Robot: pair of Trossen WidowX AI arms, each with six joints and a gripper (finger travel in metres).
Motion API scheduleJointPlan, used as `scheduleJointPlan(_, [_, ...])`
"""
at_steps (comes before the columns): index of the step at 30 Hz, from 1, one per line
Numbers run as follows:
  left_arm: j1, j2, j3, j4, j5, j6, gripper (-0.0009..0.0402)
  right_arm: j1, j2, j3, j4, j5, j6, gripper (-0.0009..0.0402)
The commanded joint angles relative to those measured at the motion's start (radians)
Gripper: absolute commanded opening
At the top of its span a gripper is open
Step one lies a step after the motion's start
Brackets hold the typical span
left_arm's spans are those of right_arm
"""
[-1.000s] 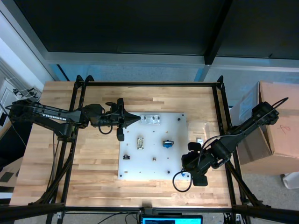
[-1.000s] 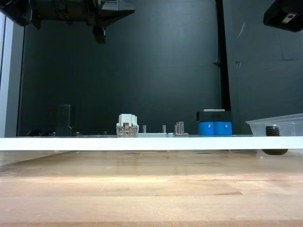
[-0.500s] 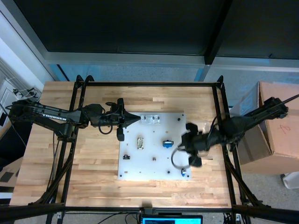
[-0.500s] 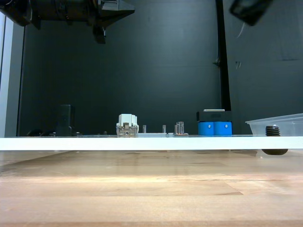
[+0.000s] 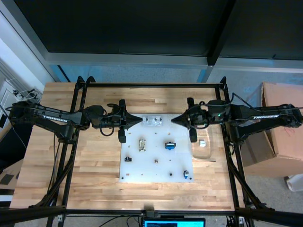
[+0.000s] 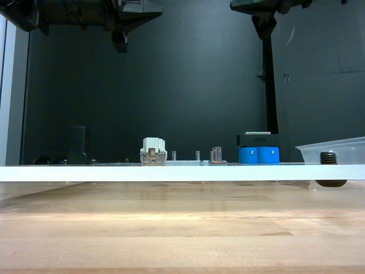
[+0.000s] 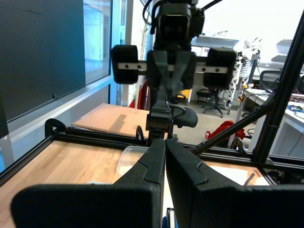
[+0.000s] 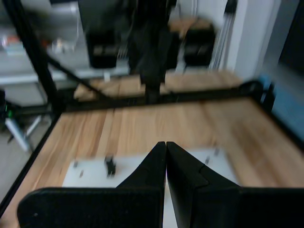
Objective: Pick the RJ45 connector and install on the taskboard
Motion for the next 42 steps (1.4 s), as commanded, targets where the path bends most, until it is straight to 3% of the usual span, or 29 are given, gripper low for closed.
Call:
scheduleJointPlan(1, [0.000,0.000,0.000,0.000,0.000,0.000,0.0000,-0.035,-0.025,-0.063,0.136,-0.046,-0.017,0.0000])
scheduleJointPlan(12, [0.000,0.000,0.000,0.000,0.000,0.000,0.0000,-0.040,-0.039,-0.213,0.415,-0.003,-0.020,0.0000])
scheduleJointPlan(42, [0.000,0.000,0.000,0.000,0.000,0.000,0.0000,-0.040,-0.039,-0.251,0.424,-0.005,-0.005,0.0000])
